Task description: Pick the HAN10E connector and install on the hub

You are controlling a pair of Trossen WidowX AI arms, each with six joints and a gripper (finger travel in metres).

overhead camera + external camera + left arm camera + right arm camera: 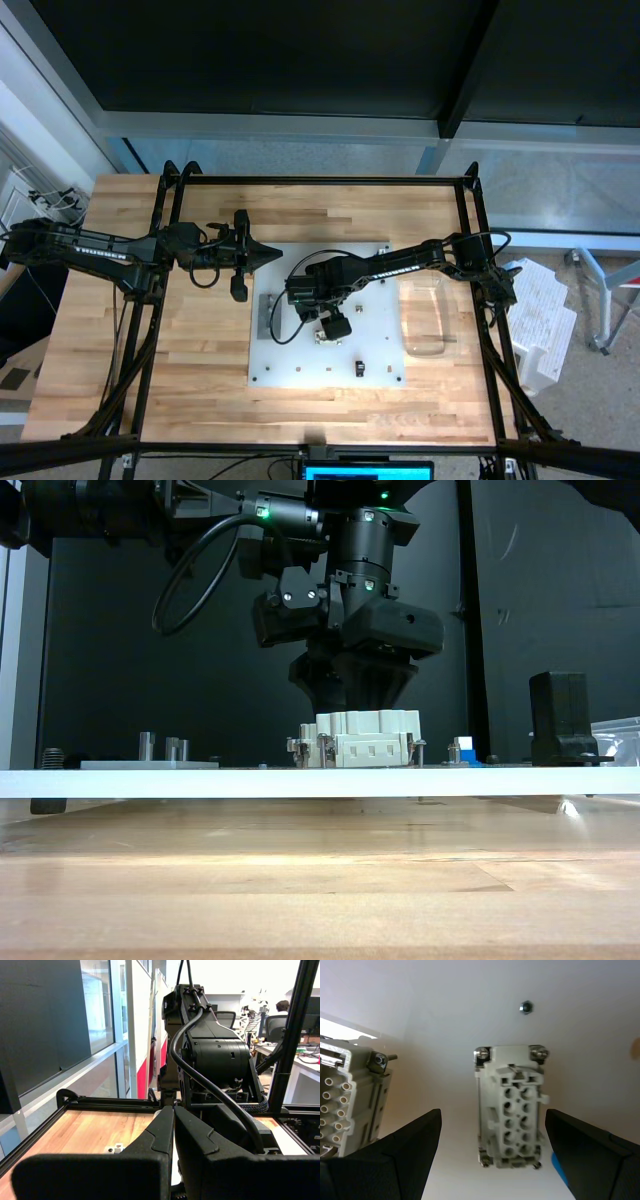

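HAN10E connector [345, 1105]: stood loose on the white plate [300, 365], rows of small contacts facing up, with a metal bracket and a tilted screw at one end; only partly caught in the right wrist view.
Connector and hub: sat just beside the hub [509, 1112], long sides roughly parallel, with a strip of bare plate between them; not yet mated.
Hub: lay flat on the plate, two rows of five sockets facing up and a screw at each corner.
Right tool [493, 1115]: released, fingers spread wide and gripping nothing; hung directly above the hub, one finger out past each of its long sides.
Right arm: reached in from the right edge of the bench [150, 380] and bent down over the middle of the plate.
Blue part [556, 1166]: peeked out just beside one end of the hub.
Bolt head [525, 1007]: set in the plate beyond the hub's other end.
Grey metal block [265, 315]: stood near the plate's left edge, left of the connector.
Small black part [360, 368]: stood toward the plate's near edge, well apart from the hub.
Clear tub [425, 320]: rested on the bench just right of the plate.
Left tool [275, 255]: clenched on nothing, fingers pressed together; held above the bench by the plate's far left corner, pointing toward the right arm.
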